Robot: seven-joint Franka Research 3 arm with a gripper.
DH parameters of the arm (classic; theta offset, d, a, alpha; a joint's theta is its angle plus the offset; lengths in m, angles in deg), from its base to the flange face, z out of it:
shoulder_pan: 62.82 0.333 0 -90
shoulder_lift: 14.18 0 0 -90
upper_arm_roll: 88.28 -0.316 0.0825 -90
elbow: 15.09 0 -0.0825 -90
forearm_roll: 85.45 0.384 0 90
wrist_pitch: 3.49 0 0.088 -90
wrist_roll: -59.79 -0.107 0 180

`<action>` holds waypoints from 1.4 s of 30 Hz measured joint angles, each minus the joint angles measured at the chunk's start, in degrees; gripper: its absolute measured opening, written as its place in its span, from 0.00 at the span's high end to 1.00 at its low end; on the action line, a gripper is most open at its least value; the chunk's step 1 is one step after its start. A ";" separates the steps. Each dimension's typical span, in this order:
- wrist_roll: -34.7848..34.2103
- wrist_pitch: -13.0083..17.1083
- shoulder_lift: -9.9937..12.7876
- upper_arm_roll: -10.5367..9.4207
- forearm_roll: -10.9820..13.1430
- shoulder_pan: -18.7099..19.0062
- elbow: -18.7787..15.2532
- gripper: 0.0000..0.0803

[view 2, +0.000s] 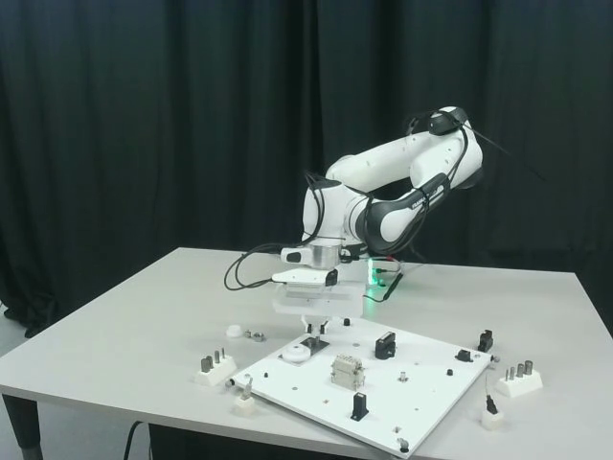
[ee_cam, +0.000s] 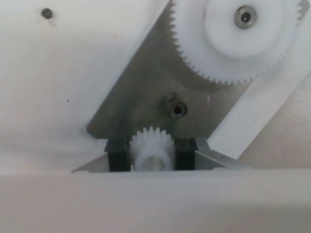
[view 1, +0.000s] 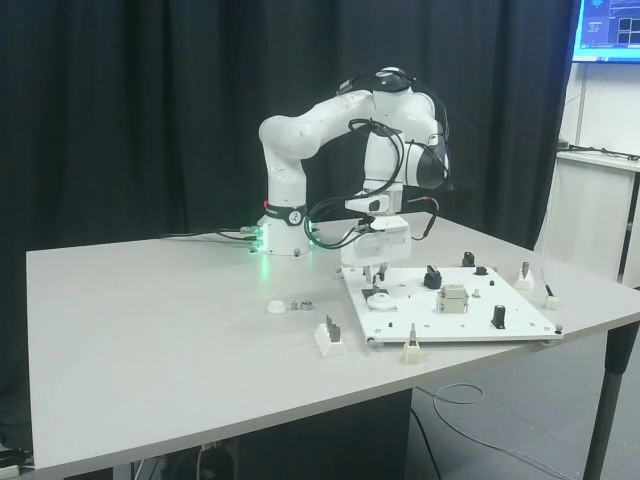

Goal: Insert small gear.

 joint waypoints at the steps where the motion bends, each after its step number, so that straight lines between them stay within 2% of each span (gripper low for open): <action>1: 0.02 -0.02 0.00 0.00 0.00 0.00 0.00 0.76; 42: 0.49 -0.93 0.01 0.25 -0.60 0.51 -0.27 0.76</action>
